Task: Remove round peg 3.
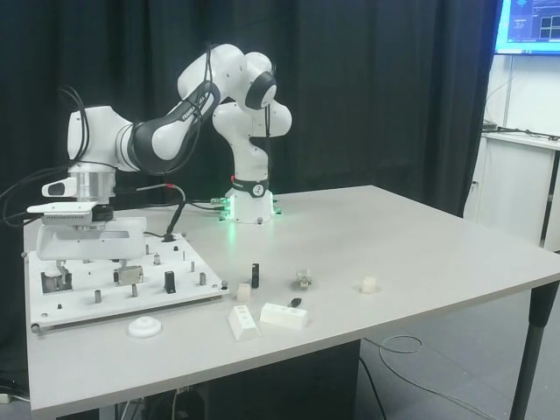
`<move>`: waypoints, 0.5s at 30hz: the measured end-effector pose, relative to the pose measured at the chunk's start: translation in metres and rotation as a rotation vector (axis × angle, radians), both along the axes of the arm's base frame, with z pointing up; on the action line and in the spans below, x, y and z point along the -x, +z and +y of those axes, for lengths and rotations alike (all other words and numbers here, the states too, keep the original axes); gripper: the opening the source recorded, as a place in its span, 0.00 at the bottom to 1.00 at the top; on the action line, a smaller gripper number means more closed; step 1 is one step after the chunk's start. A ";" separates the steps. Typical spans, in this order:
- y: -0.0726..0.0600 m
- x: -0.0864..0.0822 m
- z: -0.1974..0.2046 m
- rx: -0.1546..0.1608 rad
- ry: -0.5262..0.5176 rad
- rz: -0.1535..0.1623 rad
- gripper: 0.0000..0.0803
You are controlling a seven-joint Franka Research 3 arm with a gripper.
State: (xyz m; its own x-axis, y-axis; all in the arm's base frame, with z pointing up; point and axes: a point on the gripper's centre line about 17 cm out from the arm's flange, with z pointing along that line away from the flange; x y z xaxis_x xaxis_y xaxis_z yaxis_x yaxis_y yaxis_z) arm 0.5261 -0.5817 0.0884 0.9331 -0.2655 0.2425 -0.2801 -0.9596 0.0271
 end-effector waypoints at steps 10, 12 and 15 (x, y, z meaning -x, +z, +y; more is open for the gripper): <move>0.001 0.006 0.000 0.011 0.055 0.041 1.00; 0.001 0.008 0.001 0.009 0.065 0.054 1.00; 0.001 0.012 0.001 0.007 0.079 0.075 1.00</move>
State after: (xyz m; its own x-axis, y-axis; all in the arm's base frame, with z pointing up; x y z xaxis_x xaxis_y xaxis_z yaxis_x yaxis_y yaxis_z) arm 0.5144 -0.5806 0.0897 0.9666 -0.1892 0.1730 -0.2007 -0.9783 0.0519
